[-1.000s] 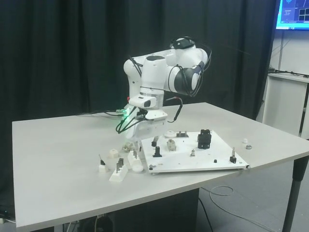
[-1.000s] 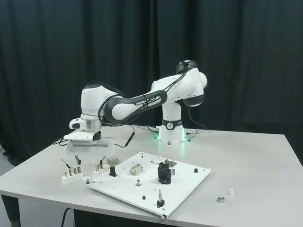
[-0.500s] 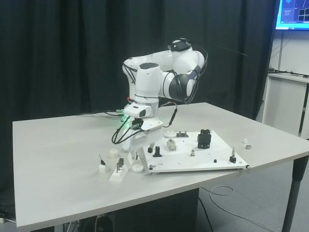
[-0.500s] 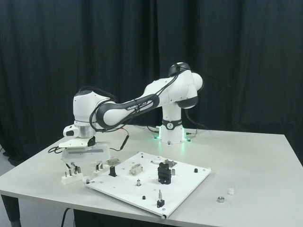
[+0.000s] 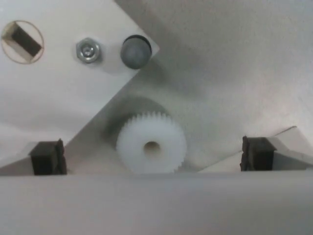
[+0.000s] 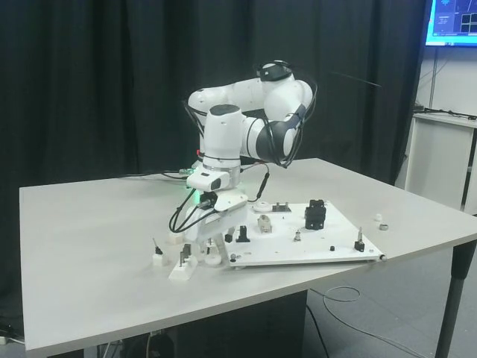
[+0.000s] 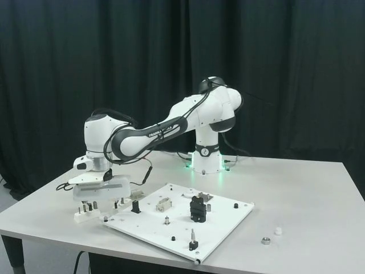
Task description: Pick medium gear.
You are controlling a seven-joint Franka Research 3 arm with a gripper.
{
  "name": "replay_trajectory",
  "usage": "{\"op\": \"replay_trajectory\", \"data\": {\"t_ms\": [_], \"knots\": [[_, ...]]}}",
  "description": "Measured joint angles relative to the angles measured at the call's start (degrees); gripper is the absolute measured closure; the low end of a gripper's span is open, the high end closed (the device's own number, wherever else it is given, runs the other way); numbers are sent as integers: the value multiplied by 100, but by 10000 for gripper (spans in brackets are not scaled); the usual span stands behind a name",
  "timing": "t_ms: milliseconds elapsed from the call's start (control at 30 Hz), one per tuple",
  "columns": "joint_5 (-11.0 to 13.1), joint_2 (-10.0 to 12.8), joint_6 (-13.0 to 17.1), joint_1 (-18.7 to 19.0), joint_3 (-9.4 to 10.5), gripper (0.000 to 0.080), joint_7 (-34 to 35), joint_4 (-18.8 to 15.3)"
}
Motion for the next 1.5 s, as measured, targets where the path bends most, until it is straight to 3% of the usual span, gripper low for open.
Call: {"op": "replay_trajectory", "data": {"t_ms": [700,1500], "knots": [[-171,3,108,-367,293,3,-303,322],[-211,4,352,-541,637,3,-366,334]]}}
